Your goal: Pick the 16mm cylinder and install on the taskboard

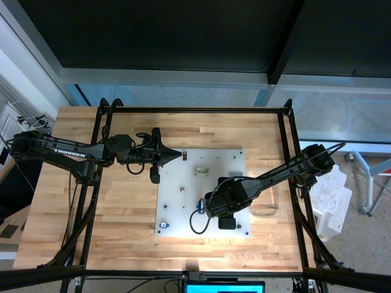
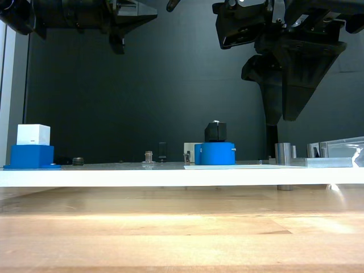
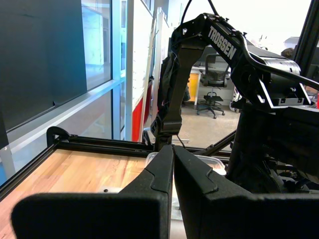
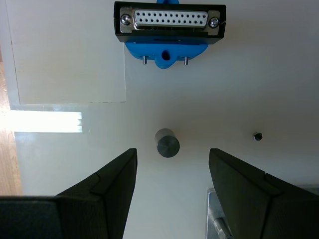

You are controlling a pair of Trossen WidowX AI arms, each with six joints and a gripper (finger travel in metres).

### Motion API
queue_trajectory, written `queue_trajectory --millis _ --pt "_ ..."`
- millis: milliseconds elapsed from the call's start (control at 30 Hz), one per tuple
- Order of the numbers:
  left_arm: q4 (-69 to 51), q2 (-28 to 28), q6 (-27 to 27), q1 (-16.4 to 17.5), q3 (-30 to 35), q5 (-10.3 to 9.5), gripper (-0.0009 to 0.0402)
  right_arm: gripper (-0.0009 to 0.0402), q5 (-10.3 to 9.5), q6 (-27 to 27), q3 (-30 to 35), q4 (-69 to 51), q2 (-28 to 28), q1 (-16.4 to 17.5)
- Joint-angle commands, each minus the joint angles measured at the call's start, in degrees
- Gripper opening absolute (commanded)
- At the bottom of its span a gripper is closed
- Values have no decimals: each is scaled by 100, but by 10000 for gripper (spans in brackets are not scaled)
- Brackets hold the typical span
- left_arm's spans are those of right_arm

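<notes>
**Right arm poised over the part.** The right gripper [image 4: 172, 158] hangs nose-down over the lower right of the taskboard [image 1: 183, 213] in the overhead view. Its jaws are spread wide and hold nothing. One finger stands to each side of the 16mm cylinder [image 4: 167, 143], touching neither. The cylinder stands upright on the white plate, near the pin connector [image 4: 169, 22] on its blue mount.

The straddle looks deliberate. Centred over the part with room on both sides, the arm could either close on the cylinder or lift clear without knocking it.

From table height, at the right of the frame, a short stub shows under the plate's edge directly below the cylinder. This suggests it may be standing in a hole. Whether it is fully seated cannot be told.

The left gripper [image 1: 177, 155] lies level at the board's upper left corner in the overhead view, pointing inward. Its jaws are pressed together on nothing, apparently parked out of the working arm's way.
</notes>
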Motion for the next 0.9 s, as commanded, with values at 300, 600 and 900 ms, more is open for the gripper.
queue_trajectory --millis 300,600,900 --pt "2 0 0 2 2 2 0 200 -2 2 -203 225 2 2" --pt "2 0 0 0 2 2 0 200 -2 2 -389 459 2 4" --pt "2 0 0 0 2 2 0 200 -2 0 -389 452 2 4"
